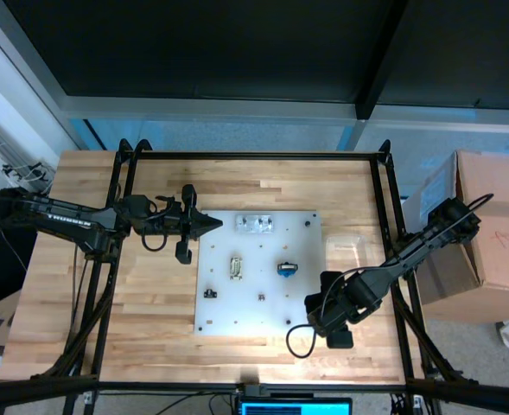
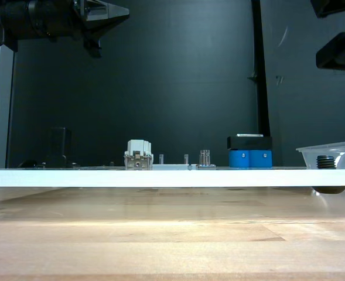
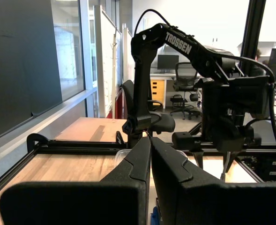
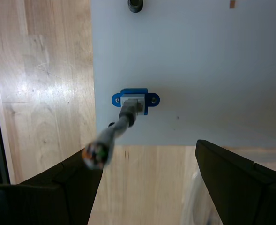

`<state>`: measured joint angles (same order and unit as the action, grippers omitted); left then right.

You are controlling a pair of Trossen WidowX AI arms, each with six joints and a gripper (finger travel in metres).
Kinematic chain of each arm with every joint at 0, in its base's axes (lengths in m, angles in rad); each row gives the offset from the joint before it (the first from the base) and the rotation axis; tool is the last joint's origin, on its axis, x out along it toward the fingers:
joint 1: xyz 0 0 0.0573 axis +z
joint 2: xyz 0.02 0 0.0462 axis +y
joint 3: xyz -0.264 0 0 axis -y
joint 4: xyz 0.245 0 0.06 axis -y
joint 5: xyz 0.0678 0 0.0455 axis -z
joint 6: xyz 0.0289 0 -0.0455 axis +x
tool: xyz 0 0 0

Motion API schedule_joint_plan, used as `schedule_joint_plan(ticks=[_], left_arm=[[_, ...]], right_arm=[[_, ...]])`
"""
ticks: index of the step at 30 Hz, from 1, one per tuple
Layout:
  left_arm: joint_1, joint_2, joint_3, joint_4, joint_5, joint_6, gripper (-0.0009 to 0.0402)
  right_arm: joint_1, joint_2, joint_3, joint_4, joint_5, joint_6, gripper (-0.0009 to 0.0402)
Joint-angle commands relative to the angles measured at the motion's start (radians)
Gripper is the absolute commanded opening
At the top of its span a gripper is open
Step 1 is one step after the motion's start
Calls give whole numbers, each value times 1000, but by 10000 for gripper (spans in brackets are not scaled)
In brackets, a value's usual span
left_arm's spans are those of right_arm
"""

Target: Remove the RJ45 connector from the taskboard and place in the container

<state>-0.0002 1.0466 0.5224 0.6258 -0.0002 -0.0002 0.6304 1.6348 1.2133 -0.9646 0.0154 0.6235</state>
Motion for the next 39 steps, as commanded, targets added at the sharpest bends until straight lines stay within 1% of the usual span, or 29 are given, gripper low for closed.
schedule_joint_plan(ticks=[1,6,12,16,25,28,29,32,39], left_arm=[[0,0,0,0,0,0,0],[0,0,0,0,0,0,0],[0,0,0,0,0,0,0],[0,0,0,0,0,0,0],[0,0,0,0,0,0,0],[0,0,0,0,0,0,0],[0,0,0,0,0,0,0],[0,0,0,0,0,0,0],[0,0,0,0,0,0,0]], right_arm=[[1,12,-7,17,0,1,271],[5,34,-10,22,0,1,261],[10,50,-10,25,2,2,216],[10,50,-10,27,2,2,170],[13,50,-10,27,1,1,39],[14,49,-10,27,1,0,3],[14,49,-10,27,1,0,-3],[16,49,-10,27,1,1,7],[23,31,-6,25,-1,1,1]])
